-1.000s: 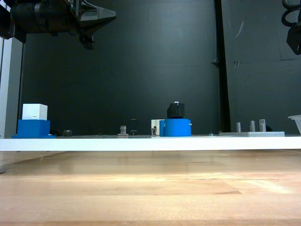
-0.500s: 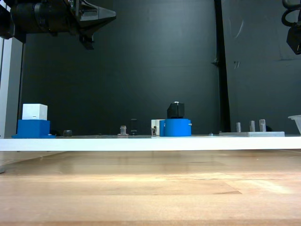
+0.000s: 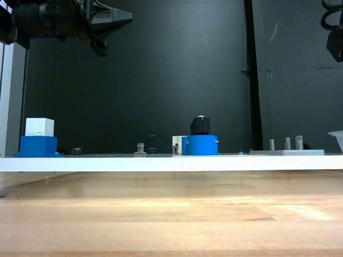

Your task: Pick the 16mm cylinder and place it in the container

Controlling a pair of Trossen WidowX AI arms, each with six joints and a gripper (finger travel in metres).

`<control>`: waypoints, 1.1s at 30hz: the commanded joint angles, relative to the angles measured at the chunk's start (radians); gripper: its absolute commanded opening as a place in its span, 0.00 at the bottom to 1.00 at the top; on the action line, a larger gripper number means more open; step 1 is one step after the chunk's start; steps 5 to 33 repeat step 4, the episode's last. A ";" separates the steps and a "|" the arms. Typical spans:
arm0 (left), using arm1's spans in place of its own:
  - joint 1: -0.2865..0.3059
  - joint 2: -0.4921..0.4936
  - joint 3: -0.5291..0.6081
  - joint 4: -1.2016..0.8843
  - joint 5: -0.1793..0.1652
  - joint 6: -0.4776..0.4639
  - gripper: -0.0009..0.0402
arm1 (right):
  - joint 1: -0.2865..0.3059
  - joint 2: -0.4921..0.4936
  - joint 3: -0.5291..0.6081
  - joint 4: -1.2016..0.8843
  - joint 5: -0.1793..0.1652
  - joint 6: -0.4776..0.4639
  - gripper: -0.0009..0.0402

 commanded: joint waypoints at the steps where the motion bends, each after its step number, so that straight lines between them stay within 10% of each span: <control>1: 0.000 0.000 0.000 0.000 0.000 0.000 0.02 | 0.000 0.000 0.001 0.001 0.000 0.001 0.39; 33: 0.000 0.000 0.000 0.000 0.000 0.000 0.02 | 0.000 0.000 0.000 0.002 0.000 0.001 0.39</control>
